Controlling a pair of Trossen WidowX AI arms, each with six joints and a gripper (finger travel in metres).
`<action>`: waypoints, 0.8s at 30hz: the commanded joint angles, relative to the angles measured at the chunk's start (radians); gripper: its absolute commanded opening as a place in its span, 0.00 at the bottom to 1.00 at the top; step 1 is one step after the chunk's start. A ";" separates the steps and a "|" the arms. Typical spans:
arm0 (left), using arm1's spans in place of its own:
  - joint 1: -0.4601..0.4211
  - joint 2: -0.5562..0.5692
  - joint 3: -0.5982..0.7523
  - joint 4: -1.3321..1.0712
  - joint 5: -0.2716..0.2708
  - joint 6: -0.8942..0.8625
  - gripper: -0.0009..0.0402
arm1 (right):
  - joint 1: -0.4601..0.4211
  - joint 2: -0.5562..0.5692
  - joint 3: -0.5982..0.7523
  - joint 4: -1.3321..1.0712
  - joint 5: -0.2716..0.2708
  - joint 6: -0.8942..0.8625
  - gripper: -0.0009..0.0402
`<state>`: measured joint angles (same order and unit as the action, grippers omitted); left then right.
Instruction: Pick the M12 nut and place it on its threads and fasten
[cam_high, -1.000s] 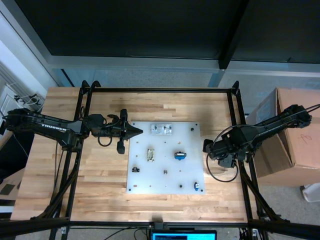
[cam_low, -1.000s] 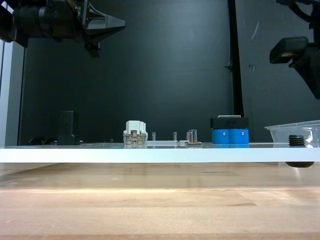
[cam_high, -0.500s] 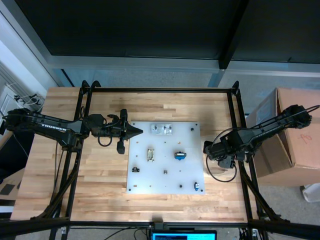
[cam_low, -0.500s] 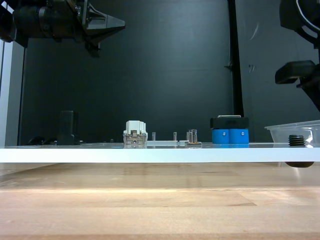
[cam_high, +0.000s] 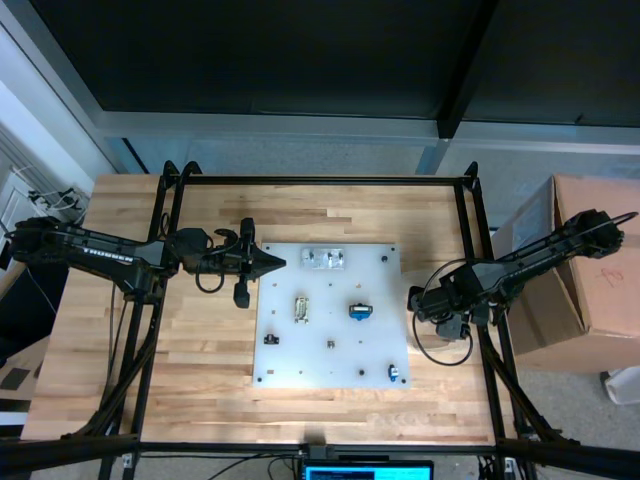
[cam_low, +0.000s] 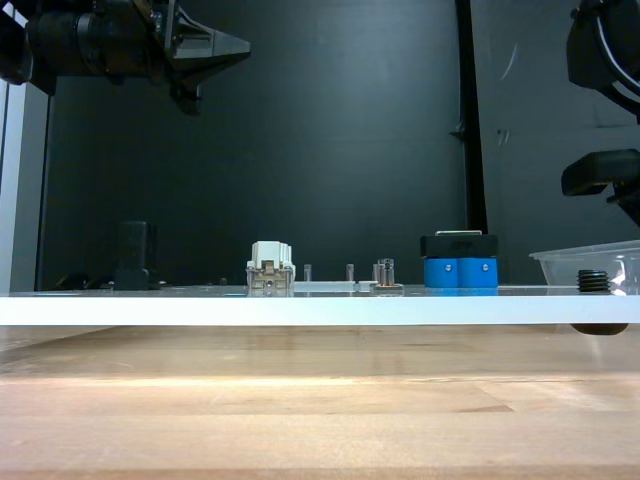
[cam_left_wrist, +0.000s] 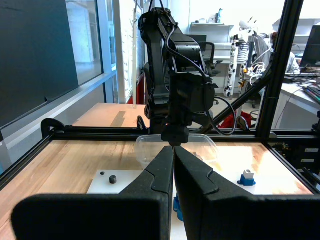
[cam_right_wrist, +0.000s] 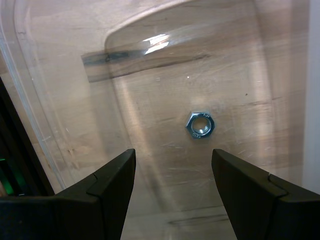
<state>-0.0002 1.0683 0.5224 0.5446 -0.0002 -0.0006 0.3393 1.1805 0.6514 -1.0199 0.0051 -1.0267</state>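
Observation:
The small silver nut (cam_right_wrist: 200, 125) lies flat and free on the floor of the clear tray (cam_right_wrist: 60, 100), beside the board's right edge. My right gripper (cam_right_wrist: 173, 155) hangs open just above it, one finger (cam_right_wrist: 107, 192) on each side of the view, nothing between them. From above, the right gripper (cam_high: 441, 304) covers most of the tray. The black ribbed stud (cam_low: 594, 282) stands bare on the white board (cam_high: 300, 350). My left gripper (cam_high: 272, 263) is shut and empty, held high over the board's far left edge, also seen as the left gripper (cam_low: 238, 45).
On the board stand a white connector (cam_low: 270, 272), a blue block (cam_low: 459, 266), a silver post (cam_low: 386, 270) and small pins. Black frame rails (cam_high: 320, 181) ring the table. A cardboard box (cam_high: 585, 270) sits off the right edge.
The right gripper has come down toward the tray, lower in the low view and slightly nearer in the high view. The left arm and the nut have not moved.

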 joint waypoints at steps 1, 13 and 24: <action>0.000 0.000 0.000 0.000 0.000 0.000 0.02 | 0.000 -0.001 -0.018 0.016 0.000 0.001 0.54; 0.000 0.000 0.000 0.000 0.000 0.000 0.02 | -0.002 -0.001 -0.102 0.120 0.001 0.071 0.54; 0.000 0.000 0.000 0.000 0.000 0.000 0.02 | -0.003 -0.001 -0.134 0.160 0.001 0.110 0.49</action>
<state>-0.0002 1.0683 0.5224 0.5446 -0.0002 -0.0006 0.3359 1.1797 0.5175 -0.8608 0.0055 -0.9173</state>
